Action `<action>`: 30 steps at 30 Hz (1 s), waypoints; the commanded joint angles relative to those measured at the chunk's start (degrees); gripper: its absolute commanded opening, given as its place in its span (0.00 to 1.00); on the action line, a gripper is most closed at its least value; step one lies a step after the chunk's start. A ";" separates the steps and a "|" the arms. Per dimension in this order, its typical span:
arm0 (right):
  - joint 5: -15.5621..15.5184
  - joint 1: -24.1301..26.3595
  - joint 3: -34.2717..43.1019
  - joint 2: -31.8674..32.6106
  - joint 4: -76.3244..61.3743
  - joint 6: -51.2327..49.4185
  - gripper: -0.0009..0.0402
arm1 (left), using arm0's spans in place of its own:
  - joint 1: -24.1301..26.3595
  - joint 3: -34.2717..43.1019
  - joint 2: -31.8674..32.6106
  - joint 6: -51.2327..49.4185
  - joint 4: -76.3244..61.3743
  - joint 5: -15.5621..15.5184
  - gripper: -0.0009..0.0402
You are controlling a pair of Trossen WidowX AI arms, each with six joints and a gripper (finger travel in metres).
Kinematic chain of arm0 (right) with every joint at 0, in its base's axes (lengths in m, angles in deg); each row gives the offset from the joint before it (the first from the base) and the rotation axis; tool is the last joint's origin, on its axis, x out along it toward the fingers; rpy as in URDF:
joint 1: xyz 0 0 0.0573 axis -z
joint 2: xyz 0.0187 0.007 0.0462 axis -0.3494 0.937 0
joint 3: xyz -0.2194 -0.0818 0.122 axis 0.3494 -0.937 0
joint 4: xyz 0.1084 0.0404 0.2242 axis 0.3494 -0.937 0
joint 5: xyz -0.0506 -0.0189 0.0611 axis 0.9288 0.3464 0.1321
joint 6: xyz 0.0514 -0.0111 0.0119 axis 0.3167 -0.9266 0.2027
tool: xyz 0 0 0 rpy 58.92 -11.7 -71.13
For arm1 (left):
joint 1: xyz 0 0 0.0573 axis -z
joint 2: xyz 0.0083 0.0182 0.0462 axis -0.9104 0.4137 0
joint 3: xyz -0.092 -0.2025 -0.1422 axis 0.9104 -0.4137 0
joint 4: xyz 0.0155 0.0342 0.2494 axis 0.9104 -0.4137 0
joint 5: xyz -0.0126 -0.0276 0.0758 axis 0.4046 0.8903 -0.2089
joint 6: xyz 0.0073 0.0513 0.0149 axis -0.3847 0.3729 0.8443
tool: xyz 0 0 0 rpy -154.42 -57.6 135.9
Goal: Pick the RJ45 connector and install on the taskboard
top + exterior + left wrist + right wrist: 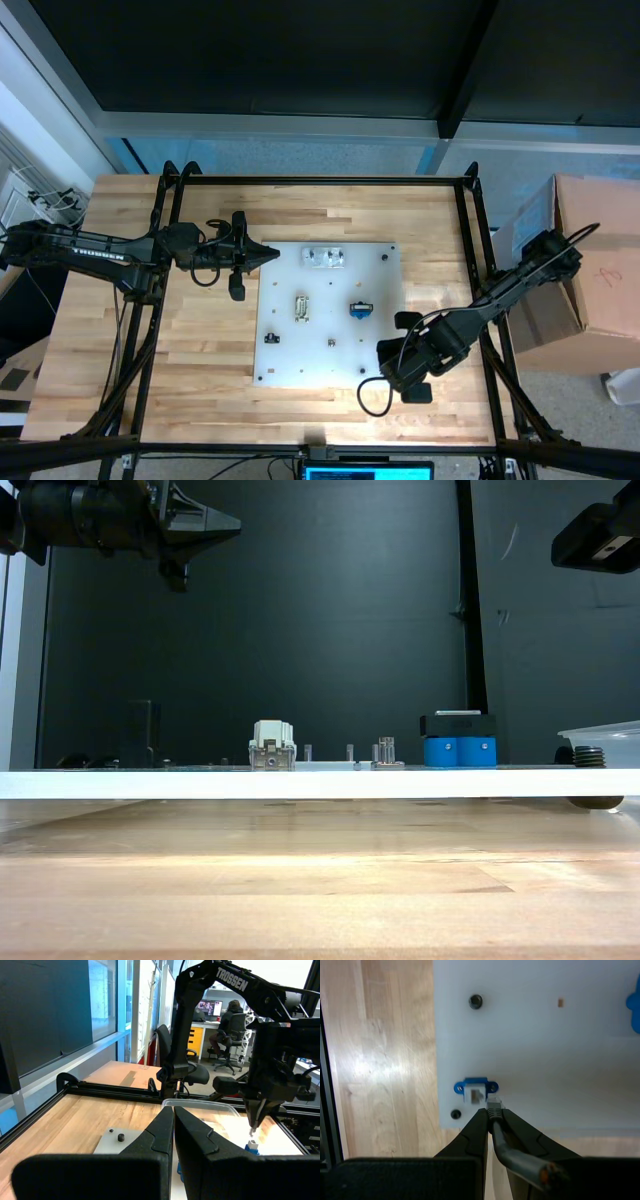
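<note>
Right gripper (492,1111) pinches the RJ45 connector (494,1104) by its cable, just beside the socket (475,1091), not in. Left gripper (173,1115) is closed and empty, over the left edge of the board (380,290).

From the right wrist, whether the RJ45 connector (494,1105), pinched in the right gripper (493,1110), touches the blue socket (475,1088) cannot be told, and its cable (530,1167) blurs toward the lens. In the high view the right wrist covers both over the near right of the task board (300,360). The low view's edges crop the right arm (600,538) and everything behind the left gripper (236,523), high at the left.
</note>
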 commanded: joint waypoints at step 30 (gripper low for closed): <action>0.04 0.02 -1.22 3.67 2.64 0.39 0.02 | -0.02 0.02 0.00 0.02 0.00 0.00 0.02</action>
